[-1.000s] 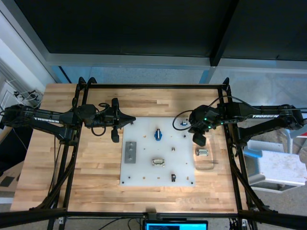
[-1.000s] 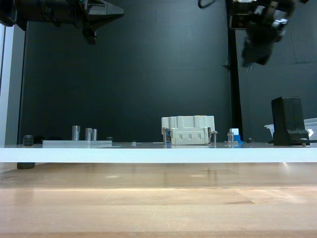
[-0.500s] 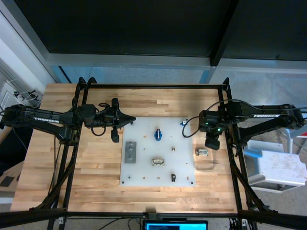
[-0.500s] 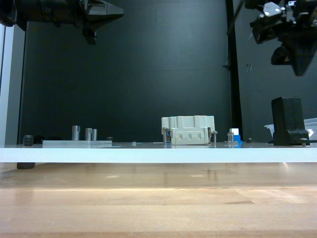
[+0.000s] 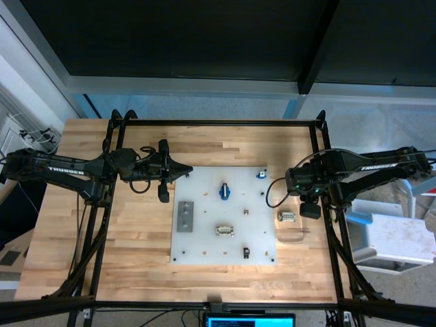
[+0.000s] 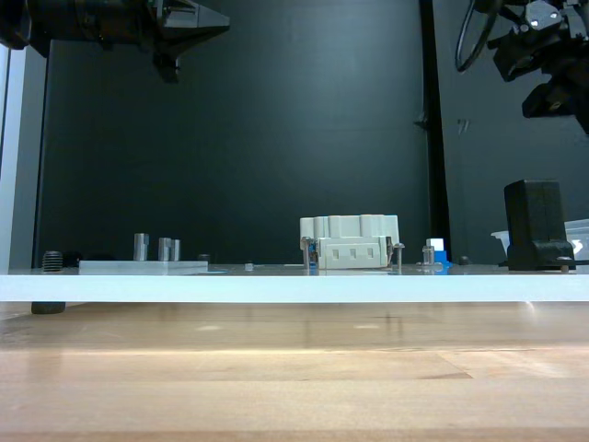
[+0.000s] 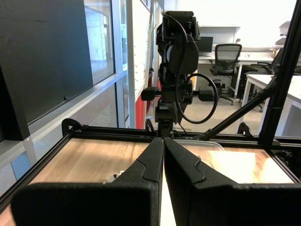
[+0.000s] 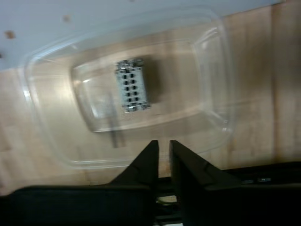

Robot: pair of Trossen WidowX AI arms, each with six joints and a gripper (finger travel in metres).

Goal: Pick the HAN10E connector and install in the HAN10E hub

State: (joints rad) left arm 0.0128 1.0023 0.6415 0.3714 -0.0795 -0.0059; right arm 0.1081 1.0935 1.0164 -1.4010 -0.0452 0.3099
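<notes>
The HAN10E connector [image 5: 287,216] is a pale grey block with rows of dark pin holes [image 8: 131,85], lying in a clear plastic tray [image 5: 294,235] on the wood just right of the white board. My right gripper [image 5: 310,208] hovers above the tray's right side, well off the table [image 6: 560,90]. Its fingers stand a narrow gap apart with nothing between them [image 8: 164,143]. The HAN10E hub [image 5: 225,231] sits on the board's near middle and shows as a beige socket [image 6: 350,243]. My left gripper [image 5: 182,171] is shut and empty [image 7: 163,140], held high over the board's far left corner.
On the white board [image 5: 204,255] stand a dark grey plate [image 5: 184,214], a blue plug [image 5: 224,191] and a small black block [image 5: 246,253]. A black frame rail [image 5: 327,204] runs along the table's right side, close to the right arm.
The right arm swung right and slightly nearer, from over the board's right part to above the tray with the connector. The left arm has not moved.
</notes>
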